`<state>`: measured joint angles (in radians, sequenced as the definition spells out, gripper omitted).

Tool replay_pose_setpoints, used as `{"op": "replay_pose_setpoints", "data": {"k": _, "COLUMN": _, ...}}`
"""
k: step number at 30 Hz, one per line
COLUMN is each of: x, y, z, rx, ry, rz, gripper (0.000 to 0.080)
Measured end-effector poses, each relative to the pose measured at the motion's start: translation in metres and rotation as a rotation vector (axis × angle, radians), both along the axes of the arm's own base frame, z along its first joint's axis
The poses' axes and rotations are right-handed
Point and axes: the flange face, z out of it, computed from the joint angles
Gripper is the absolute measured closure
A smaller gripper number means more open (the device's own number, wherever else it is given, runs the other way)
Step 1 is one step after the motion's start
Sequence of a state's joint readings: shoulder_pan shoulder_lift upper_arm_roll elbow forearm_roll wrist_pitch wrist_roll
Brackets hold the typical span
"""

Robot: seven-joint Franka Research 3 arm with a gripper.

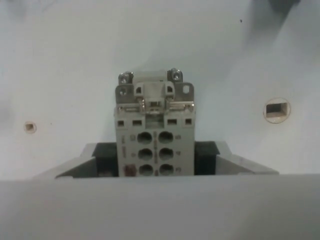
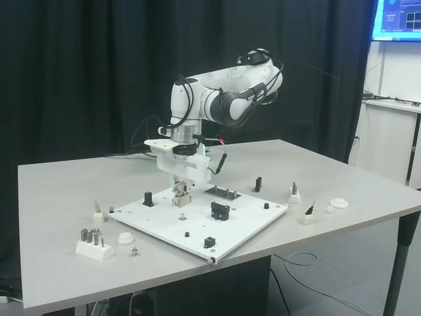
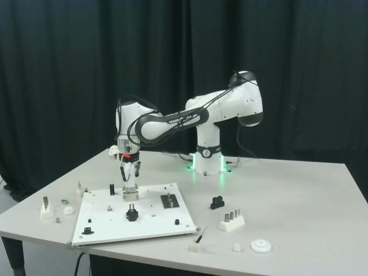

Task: Insert waterproof.

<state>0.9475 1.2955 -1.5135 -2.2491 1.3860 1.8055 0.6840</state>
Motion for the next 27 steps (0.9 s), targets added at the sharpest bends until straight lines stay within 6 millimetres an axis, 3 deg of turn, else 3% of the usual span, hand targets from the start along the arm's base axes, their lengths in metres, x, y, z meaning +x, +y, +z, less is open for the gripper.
{"op": "replay_pose_setpoints", "data": {"k": 27, "x": -0.0003, "y": -0.0012, "z": -0.0001, "rx": -0.001, "ry": -0.013, "rz": -0.029, "gripper": 0.0491}}
